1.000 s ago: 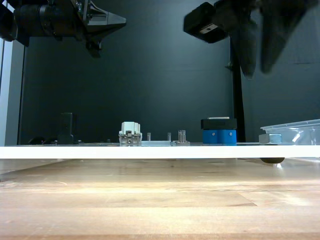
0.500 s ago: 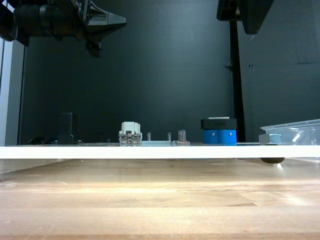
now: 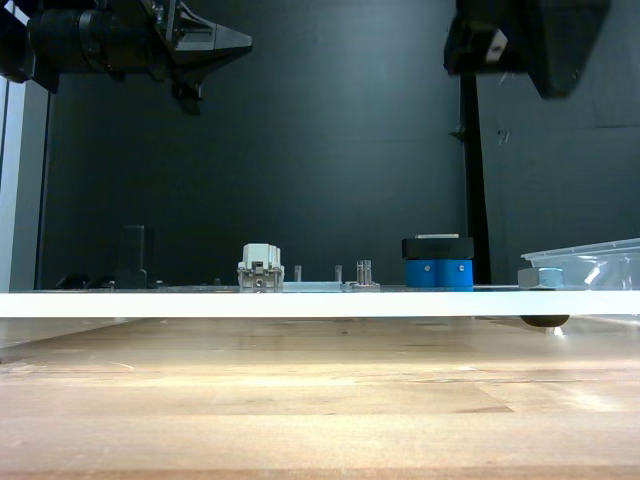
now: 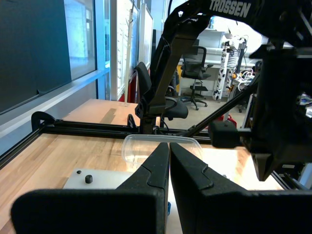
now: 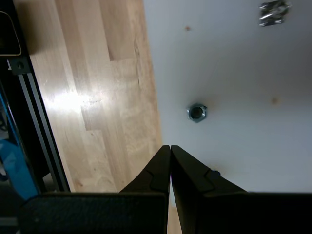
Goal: Unfasten the M12 nut and place it in the container
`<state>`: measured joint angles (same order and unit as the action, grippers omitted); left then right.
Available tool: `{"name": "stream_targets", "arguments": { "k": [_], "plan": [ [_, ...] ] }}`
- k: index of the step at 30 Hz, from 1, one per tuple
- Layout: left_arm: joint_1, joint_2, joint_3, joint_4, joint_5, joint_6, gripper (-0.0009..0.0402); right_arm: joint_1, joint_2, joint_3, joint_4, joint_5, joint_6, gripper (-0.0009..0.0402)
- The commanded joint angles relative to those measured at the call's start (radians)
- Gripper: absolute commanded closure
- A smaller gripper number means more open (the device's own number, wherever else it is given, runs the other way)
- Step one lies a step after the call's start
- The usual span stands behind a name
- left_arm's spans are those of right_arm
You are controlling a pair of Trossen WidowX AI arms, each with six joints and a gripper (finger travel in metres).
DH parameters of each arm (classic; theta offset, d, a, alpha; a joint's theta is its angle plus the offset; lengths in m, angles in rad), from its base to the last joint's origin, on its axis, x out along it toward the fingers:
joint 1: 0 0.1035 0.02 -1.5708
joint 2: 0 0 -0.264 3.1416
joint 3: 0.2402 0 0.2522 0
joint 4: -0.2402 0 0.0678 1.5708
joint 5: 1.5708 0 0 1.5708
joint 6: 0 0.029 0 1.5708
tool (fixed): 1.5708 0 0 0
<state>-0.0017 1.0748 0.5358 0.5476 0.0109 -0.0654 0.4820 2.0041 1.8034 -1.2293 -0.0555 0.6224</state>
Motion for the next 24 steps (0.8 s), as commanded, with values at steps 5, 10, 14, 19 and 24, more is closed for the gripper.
{"name": "stream_targets", "arguments": {
  "k": [5,10,14,19,24],
  "plan": [
    [0.000,0.000,0.000,0.000,0.000,0.000,0.0393,-0.002,0.002,-0.137,0.172,-0.051,-0.010,0.0393],
    [0.000,0.000,0.000,0.000,0.000,0.000,0.0393,-0.002,0.002,-0.218,0.267,-0.060,-0.004,0.0393],
    [0.000,0.000,0.000,0.000,0.000,0.000,0.0393,-0.002,0.002,-0.272,0.309,-0.071,-0.002,0.0393],
    [0.000,0.000,0.000,0.000,0.000,0.000,0.0393,-0.002,0.002,-0.304,0.319,-0.076,-0.001,0.0393],
    [0.000,0.000,0.000,0.000,0.000,0.000,0.0393,-0.005,0.001,-0.307,0.303,-0.046,-0.002,0.0393]
  ]
}}
